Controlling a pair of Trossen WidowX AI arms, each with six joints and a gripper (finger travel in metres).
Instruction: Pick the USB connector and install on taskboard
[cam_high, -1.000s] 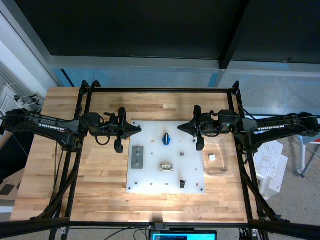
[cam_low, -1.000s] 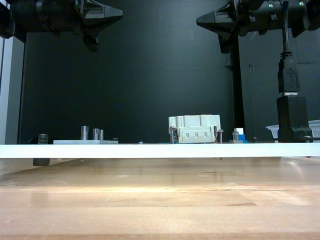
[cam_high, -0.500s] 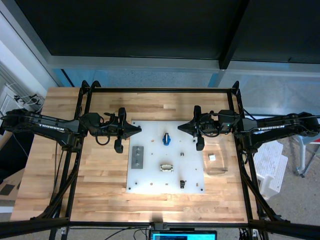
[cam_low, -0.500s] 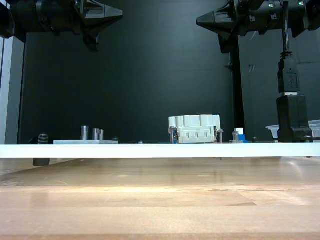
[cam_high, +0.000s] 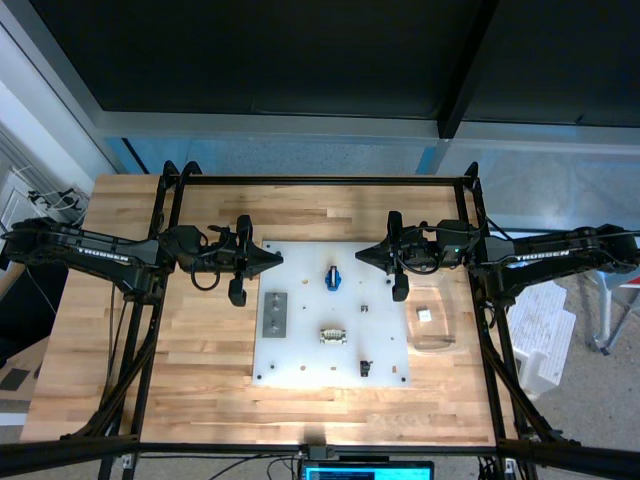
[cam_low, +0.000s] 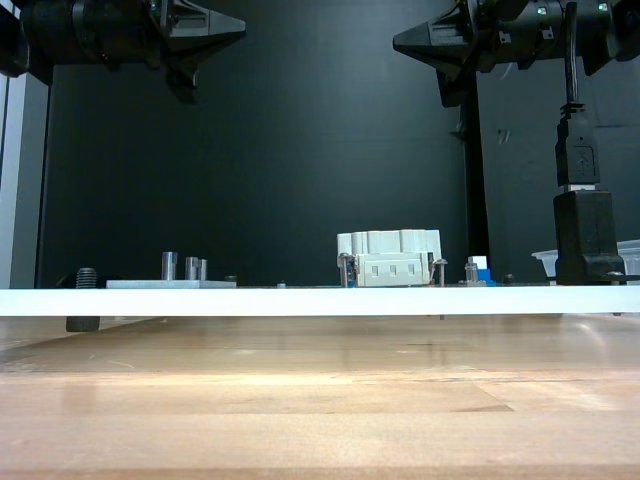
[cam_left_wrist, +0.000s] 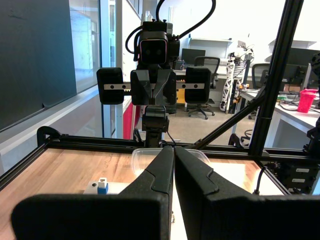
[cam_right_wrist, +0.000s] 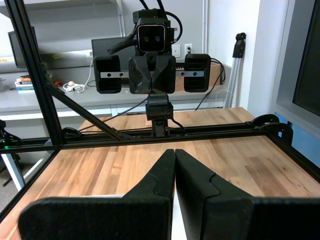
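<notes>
— Left gripper (cam_high: 278, 259) hangs high over the far left corner of the large flat white rectangular taskboard (cam_high: 300, 310), black fingers pressed together on nothing. Right side?

— Mirror picture: right gripper (cam_high: 360, 253) hovers above the far part of the board, right of centre, jaws clenched tight and just as empty. The two face each other, well apart.

— And the piece that matters?

— Small dark plastic USB connector (cam_low: 577, 152) stands upright at the near right of the board. Its pale metal collar meets the black box-shaped socket (cam_low: 588, 240), and a thin dark cable stub rises from its top. To my eye it looks seated; how deep, I can't tell.

— How would it handle?

— Light, I'd judge, and stiff: hard moulded body, rigid metal tongue. Smooth sides, so it could slip or twist between the pads. Take it across the broad flat faces of the body, low down, never by the cable, which would flex. Any tilt going in risks jamming the tongue at the socket mouth.

— So a straight push?

— Straight down, gently. Neither arm is near it.
</notes>
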